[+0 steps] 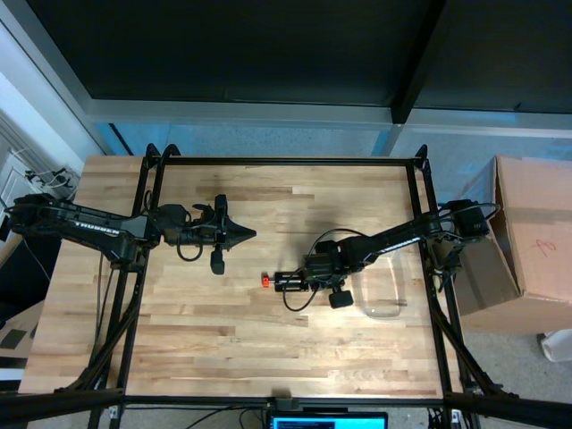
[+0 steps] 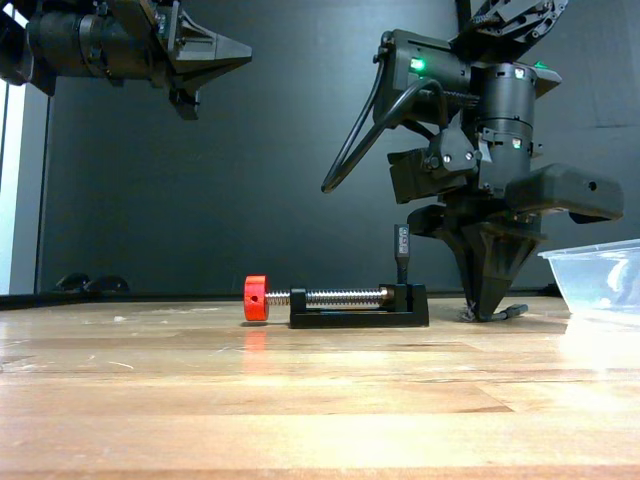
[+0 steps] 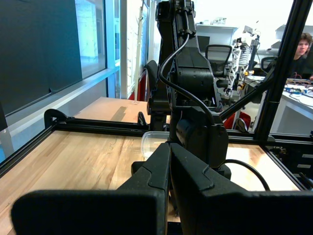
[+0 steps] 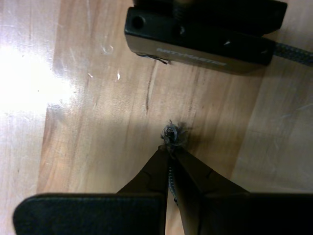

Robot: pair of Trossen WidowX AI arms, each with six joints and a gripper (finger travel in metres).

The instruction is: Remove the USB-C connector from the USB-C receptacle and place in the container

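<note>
You can read "TROSSEN" on the left arm [image 1: 94,230]; the clamp [image 2: 360,318] lettering is too blurred to read. Your left tool [image 2: 245,47] is closed tip to tip, level, high over the desk [image 2: 300,420]. The right tool [image 2: 488,314] points straight down beside the clamp, nipping a frayed cable [image 4: 172,133]; the USB-C connector [image 2: 402,248] stands upright in the clamp, apart from the container [image 2: 600,285].

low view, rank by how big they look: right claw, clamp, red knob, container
1. right claw, shut, tips down on the table by the clamp
2-3. container and clamp look about alike; the frame cuts the container off
4. red knob
Left claw hangs high, shut. USB-C connector: cannot tell where.
</note>
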